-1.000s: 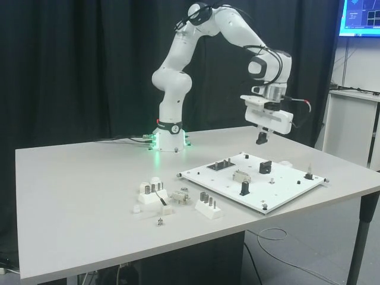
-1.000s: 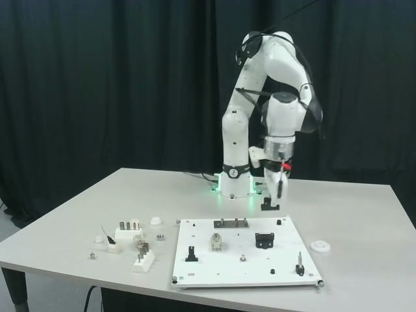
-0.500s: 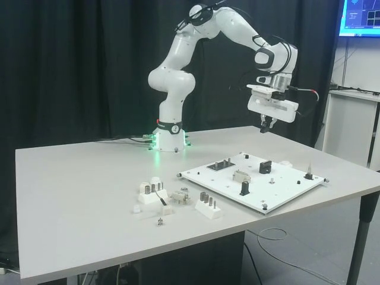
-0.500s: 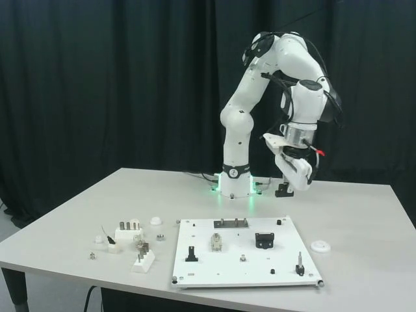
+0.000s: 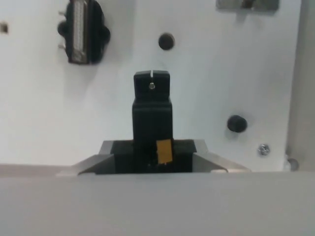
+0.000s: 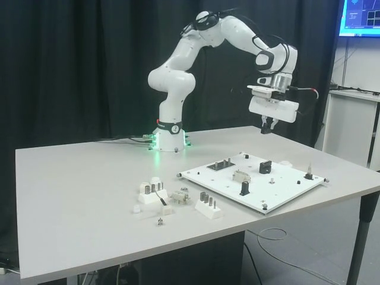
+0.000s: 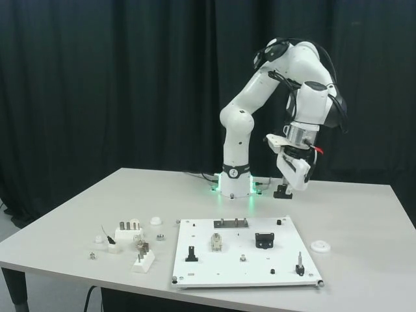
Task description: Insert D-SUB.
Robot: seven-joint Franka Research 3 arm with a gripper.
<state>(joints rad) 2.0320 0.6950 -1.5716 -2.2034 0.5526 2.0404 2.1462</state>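
The white board lies flat on the grey table. Near its middle sits the grey D-SUB connector, and the wrist view shows its rows of pins. My gripper hangs high above the table, past the board's far edge and on the arm-base side. Its black fingers stand shut together with nothing between them, and in the wrist view the gripper shows against the white board. The D-SUB connector lies well off to one side of the fingertips.
On the board stand a black block, a small black post, a grey bracket and an upright pin. Several loose white holders with small parts lie left of the board. A white disc rests to its right.
The gripper has risen from low over the board's far edge and swung outward and back. Over the last half second it only shifted slightly. Nothing on the table moved.
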